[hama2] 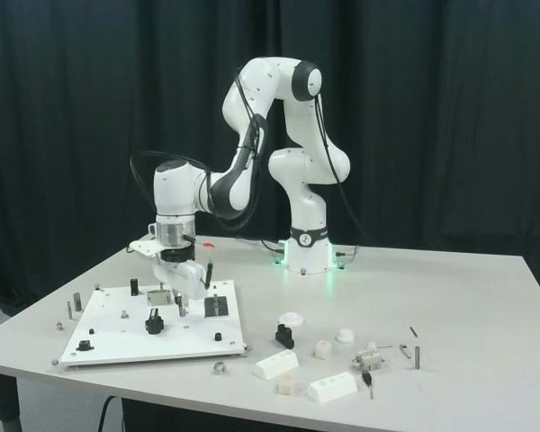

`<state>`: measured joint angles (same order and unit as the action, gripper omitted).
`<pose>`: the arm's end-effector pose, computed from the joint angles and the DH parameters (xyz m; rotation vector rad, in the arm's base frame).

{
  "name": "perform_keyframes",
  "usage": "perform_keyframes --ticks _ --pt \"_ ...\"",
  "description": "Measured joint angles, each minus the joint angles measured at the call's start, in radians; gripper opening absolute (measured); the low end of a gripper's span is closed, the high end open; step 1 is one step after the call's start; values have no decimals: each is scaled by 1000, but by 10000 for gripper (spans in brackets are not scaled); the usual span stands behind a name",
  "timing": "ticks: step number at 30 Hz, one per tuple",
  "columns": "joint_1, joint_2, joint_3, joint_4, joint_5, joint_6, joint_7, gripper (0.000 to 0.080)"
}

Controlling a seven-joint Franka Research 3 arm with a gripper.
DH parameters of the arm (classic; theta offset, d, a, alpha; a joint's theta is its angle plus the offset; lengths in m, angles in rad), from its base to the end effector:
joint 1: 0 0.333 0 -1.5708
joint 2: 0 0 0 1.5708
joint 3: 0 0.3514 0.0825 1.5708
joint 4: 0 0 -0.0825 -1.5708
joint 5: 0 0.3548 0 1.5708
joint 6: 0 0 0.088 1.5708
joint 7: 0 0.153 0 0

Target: Place round peg 4.

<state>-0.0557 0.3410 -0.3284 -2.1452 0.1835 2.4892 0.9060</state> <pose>0.5281 -0.2063 0.2626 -2.3774 2.0347 -0.0396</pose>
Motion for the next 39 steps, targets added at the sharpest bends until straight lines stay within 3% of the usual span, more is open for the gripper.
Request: perform_keyframes --ticks 39 --pt "1 19 -7 1 0 32 -8 146"
